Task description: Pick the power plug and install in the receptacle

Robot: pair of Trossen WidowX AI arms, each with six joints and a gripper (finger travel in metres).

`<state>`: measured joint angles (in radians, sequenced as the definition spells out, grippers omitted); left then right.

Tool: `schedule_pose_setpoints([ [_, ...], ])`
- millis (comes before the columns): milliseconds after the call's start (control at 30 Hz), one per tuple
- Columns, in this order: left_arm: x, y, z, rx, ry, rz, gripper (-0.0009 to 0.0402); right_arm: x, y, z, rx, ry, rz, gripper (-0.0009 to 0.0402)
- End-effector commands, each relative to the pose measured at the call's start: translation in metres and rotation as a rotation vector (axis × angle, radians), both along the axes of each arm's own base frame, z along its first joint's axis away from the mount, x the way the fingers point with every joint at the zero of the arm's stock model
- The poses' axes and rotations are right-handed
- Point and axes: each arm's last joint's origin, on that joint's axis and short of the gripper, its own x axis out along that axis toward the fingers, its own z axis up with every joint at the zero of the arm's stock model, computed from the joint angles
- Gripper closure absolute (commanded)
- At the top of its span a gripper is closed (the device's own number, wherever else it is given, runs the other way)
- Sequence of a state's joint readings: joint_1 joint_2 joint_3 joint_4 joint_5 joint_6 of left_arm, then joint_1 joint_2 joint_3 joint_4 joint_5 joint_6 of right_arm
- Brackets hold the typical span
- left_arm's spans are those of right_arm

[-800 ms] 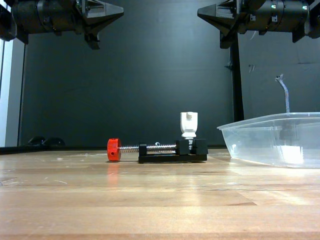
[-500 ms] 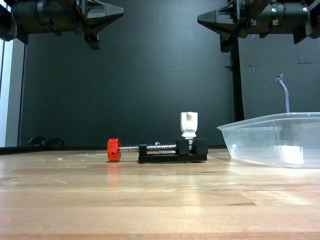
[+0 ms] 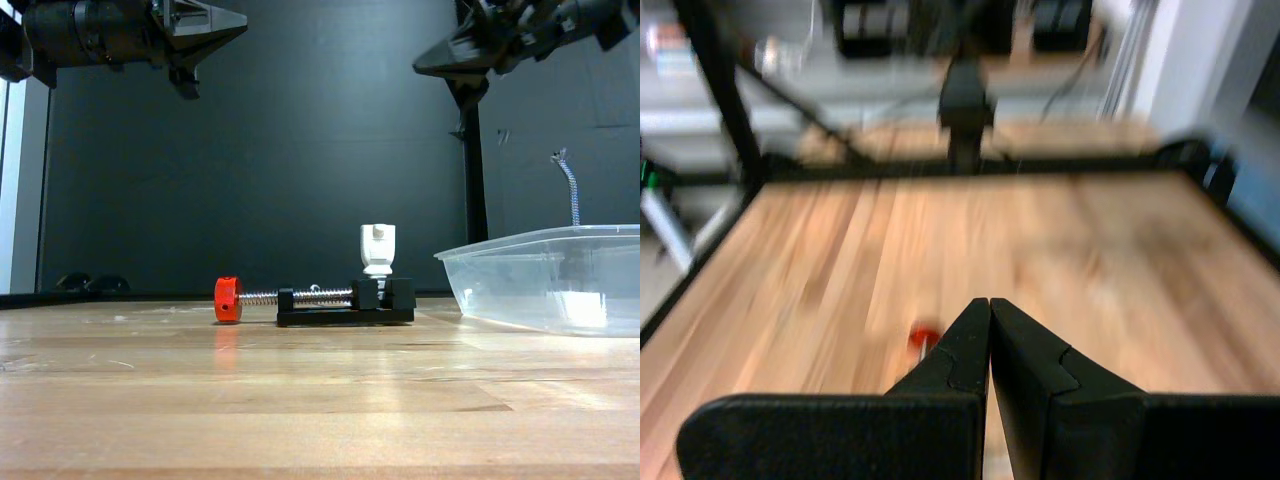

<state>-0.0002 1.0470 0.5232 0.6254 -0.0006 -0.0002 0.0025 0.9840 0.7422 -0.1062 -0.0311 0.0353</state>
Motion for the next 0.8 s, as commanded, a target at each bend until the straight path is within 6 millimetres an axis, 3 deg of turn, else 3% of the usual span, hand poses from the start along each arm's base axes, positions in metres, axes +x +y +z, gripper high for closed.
schedule_pose_setpoints([
  [33, 0.0, 0.0, 0.0, 0.0, 0.0, 0.0, 0.0393, -0.007, 0.002, 0.008, 0.003, 0.116, 0.039, 0.0393],
  [433, 0.0, 0.0, 0.0, 0.0, 0.0, 0.0, 0.0393, -0.047, 0.003, 0.025, 0.005, 0.364, 0.049, 0.0393],
  [800, 0.0, 0.0, 0.0, 0.0, 0.0, 0.0, 0.0393, -0.07, 0.004, 0.021, 0.01, 0.555, 0.063, 0.0393],
])
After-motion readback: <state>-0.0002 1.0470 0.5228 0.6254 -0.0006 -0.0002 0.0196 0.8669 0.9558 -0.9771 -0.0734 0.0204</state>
